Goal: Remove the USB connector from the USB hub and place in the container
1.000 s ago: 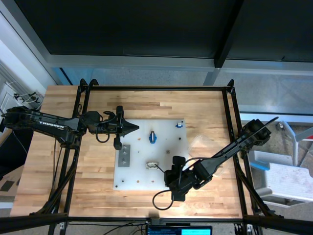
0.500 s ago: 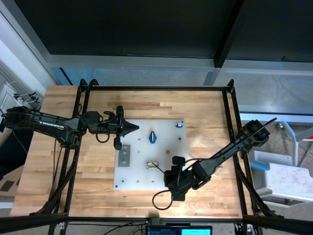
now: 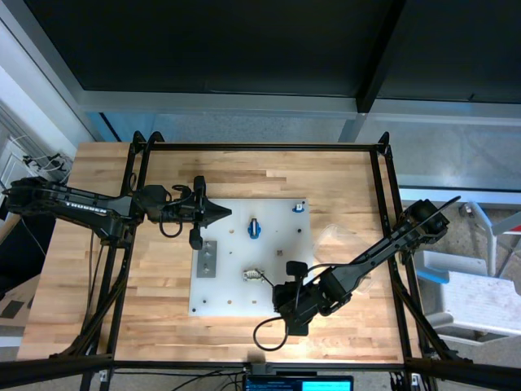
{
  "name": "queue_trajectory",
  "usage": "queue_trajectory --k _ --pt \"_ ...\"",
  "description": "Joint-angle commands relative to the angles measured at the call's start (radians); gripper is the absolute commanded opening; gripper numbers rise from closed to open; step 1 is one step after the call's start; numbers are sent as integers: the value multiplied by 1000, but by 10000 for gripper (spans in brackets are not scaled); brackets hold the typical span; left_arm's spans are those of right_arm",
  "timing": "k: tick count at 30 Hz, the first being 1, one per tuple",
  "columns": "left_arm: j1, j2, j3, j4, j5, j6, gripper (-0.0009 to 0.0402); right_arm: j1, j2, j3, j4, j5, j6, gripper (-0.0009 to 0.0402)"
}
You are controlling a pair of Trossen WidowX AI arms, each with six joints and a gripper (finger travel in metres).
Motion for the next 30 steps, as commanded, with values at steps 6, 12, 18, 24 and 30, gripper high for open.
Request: queue_trajectory --k 6,12,18,24,30 --pt "0 0 0 0 0 0 1 0 -1 0 -2 8 -4 -2" --pt "0 0 0 0 0 0 1 0 -1 2 -3 6 -14 0" --pt "0 0 0 0 0 0 1 -2 -1 4 -5 -21 -29 0" --pt "0 0 0 0 0 0 1 -6 -1 4 -13 -26 -29 0" --pt "0 0 0 0 0 0 1 -11 12 16 -26 -42 -37 0"
